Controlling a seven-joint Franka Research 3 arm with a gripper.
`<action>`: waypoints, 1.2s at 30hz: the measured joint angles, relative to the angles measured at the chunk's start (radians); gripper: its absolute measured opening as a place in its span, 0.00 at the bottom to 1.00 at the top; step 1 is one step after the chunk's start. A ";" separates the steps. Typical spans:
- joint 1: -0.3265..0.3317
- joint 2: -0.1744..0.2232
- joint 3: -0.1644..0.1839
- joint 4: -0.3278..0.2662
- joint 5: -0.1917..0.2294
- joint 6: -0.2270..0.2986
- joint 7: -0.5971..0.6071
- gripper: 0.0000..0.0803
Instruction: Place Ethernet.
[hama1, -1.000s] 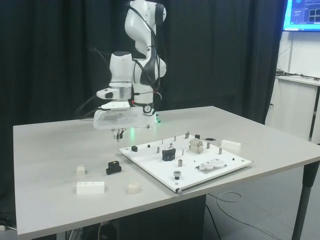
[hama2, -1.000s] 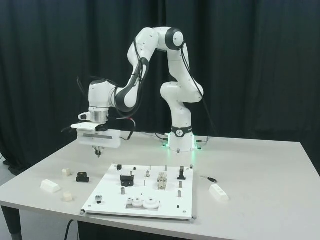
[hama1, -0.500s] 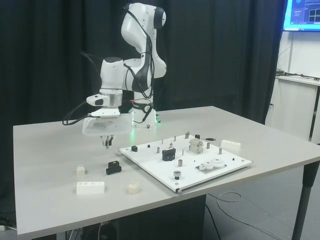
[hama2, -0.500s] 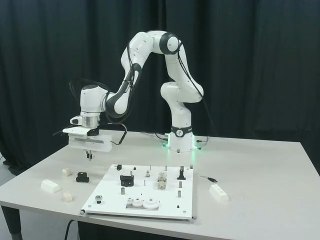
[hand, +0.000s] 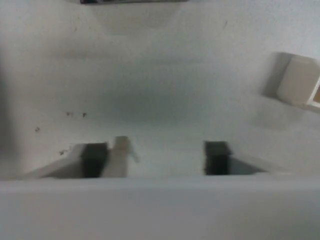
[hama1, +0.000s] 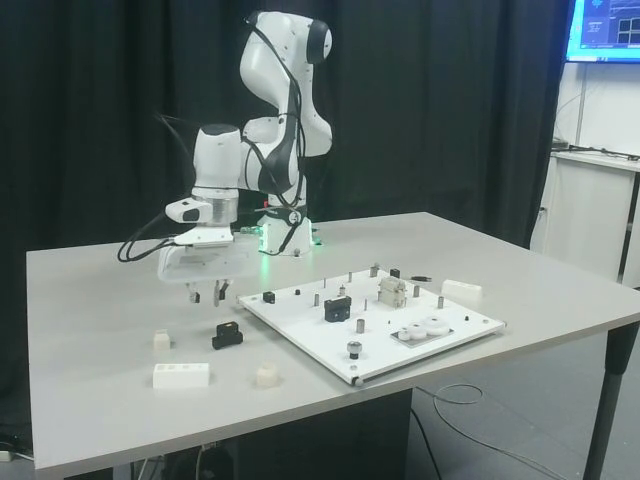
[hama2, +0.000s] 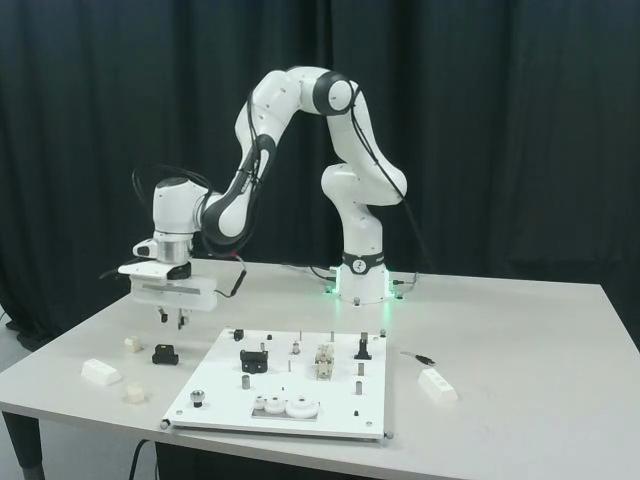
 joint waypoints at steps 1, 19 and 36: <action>-0.001 0.003 0.000 0.002 0.000 0.000 0.000 0.27; -0.006 0.022 0.000 0.034 0.003 -0.003 -0.003 0.98; -0.006 0.025 0.000 0.043 0.003 -0.006 -0.003 1.00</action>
